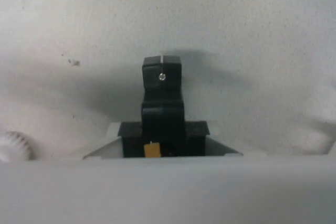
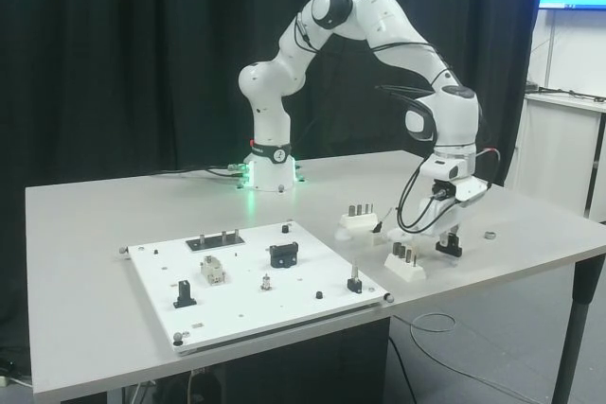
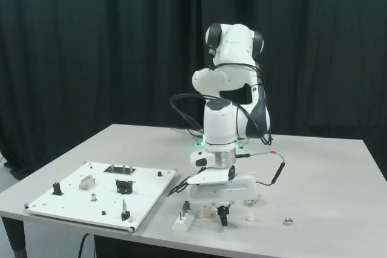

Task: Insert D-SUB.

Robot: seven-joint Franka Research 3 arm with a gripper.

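Observation:
My gripper [image 2: 448,238] is down at the grey table [image 2: 114,224], right of the white board. It is shut on a small black D-SUB plug [image 2: 451,247], which sits at table height. The second room view has the gripper [image 3: 223,209] with the plug [image 3: 224,217] just below it, between two white parts. In the wrist view the gripper [image 1: 163,103] forms one black column, and the plug [image 1: 161,77] with a small screw sticks out past it. Whether the plug touches the table is hidden.
The white board [image 2: 256,314] carries several small fixtures, among them a black block [image 2: 284,254]. Two white peg holders [image 2: 360,219] [image 2: 404,262] stand close to the gripper. A small nut [image 2: 490,233] lies further right. A cable hangs from the wrist.

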